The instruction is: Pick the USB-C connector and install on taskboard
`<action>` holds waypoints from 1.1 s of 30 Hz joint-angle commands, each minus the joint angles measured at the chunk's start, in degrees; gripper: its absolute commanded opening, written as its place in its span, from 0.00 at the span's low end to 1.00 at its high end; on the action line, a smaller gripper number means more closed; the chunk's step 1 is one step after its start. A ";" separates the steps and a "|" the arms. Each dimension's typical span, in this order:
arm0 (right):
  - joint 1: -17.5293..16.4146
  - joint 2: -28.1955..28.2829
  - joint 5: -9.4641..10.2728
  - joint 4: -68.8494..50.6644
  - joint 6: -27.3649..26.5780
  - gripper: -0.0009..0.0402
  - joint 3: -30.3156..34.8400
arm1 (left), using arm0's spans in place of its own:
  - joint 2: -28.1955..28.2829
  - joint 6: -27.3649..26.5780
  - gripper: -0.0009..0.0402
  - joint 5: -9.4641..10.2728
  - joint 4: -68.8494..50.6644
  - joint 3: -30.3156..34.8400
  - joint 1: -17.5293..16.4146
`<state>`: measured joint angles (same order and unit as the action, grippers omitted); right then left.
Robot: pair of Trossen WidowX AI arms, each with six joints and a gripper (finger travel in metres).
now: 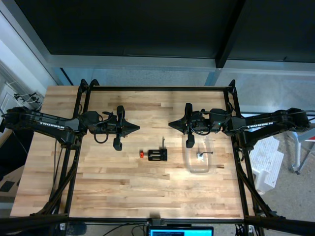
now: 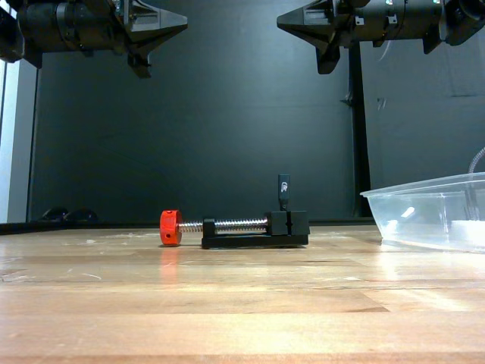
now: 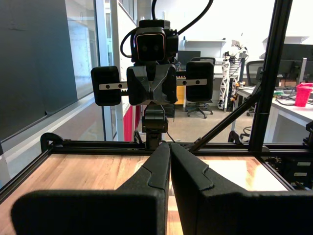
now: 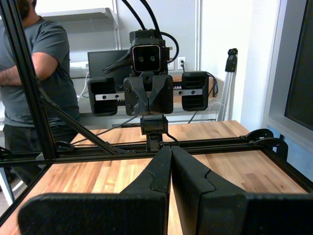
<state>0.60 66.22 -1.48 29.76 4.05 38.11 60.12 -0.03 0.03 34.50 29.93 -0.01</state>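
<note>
The left gripper's fingers were pressed flat together with nothing between them. The right gripper's fingers were closed and empty in the same way. Both grippers hung high above the worktop, over its far half, the left gripper's tip pointing toward the right edge and the right gripper's tip toward the left edge. The two tips faced each other and stood apart. Each arm reached in level from its own side of the worktop.

Below the gap between them, nearer the near edge, the black block lay flat on the wood. Its red-orange knob was at the end toward the left edge, on a bright threaded screw. A thin dark pin stood upright on the end toward the right edge.

Just beside the block, toward the right edge, sat a clear plastic tray. The USB-C plug, a thin dark stick, lay inside it next to a small white square piece. It was well apart from both grippers.
</note>
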 commanded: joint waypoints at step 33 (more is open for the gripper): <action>-1.14 -0.11 1.05 -43.85 0.33 0.02 14.29 | 0.00 0.00 0.02 0.00 0.02 0.02 0.02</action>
<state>-0.45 66.06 -0.40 -10.26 3.60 51.40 60.12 -0.03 0.03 34.52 29.95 0.01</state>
